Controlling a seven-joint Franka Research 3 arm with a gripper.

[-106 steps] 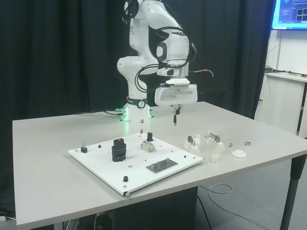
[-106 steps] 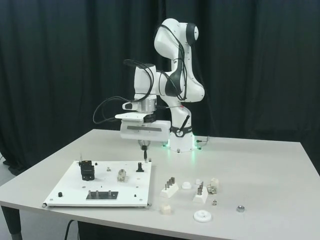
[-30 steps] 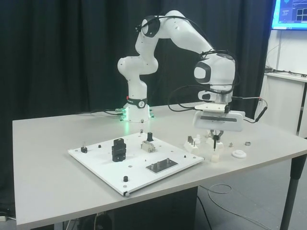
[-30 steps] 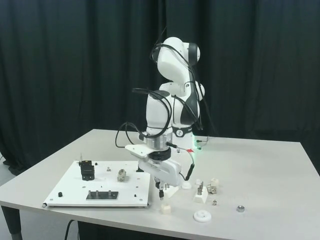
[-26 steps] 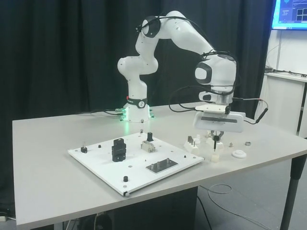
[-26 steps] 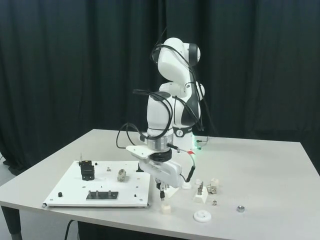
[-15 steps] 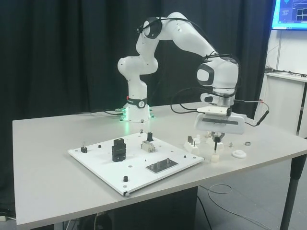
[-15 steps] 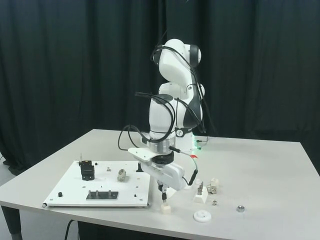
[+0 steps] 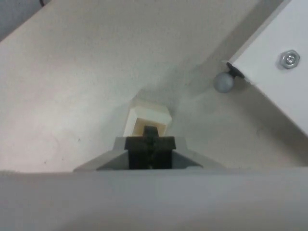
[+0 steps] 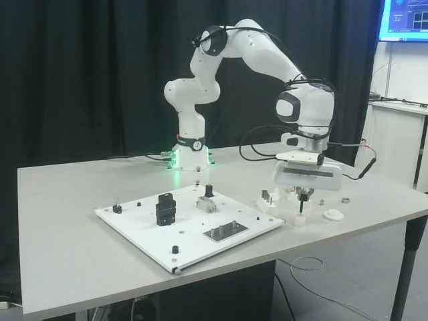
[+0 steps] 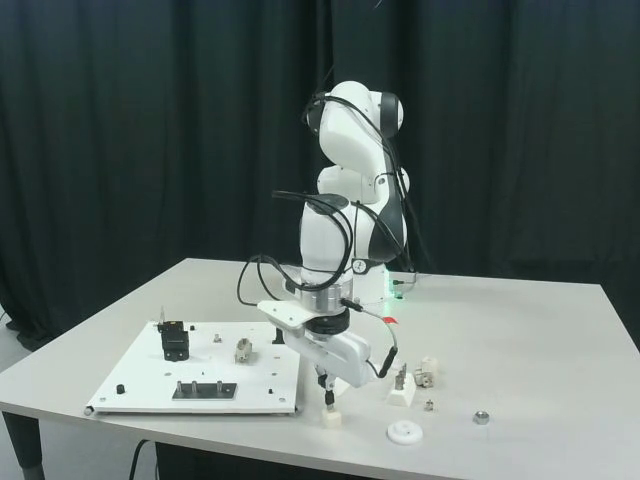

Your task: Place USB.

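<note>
My gripper [image 10: 302, 201] is shut on a small black USB plug [image 9: 150, 147], which hangs upright from the fingers. Directly under the plug stands a small white socket block [image 9: 148, 119] on the grey table, just off the near right corner of the white assembly board [image 10: 194, 231]. In the second room view the gripper [image 11: 327, 394] hovers a little above that block [image 11: 331, 417], with the plug's tip close to its top. Whether the plug touches the block I cannot tell.
The board [image 11: 140, 375] carries a black clamp [image 10: 166, 208], a metal plate [image 10: 225, 231] and several pegs. Beside the block lie white pin holders [image 10: 269, 199], a white gear disc [image 10: 332, 215] and a small bearing [image 10: 346, 199]. The board's corner foot [image 9: 223, 82] is near.
The arm swung from above the far side of the board out to the right and forward, carrying the plug, then lowered it over the white block during the last second.
</note>
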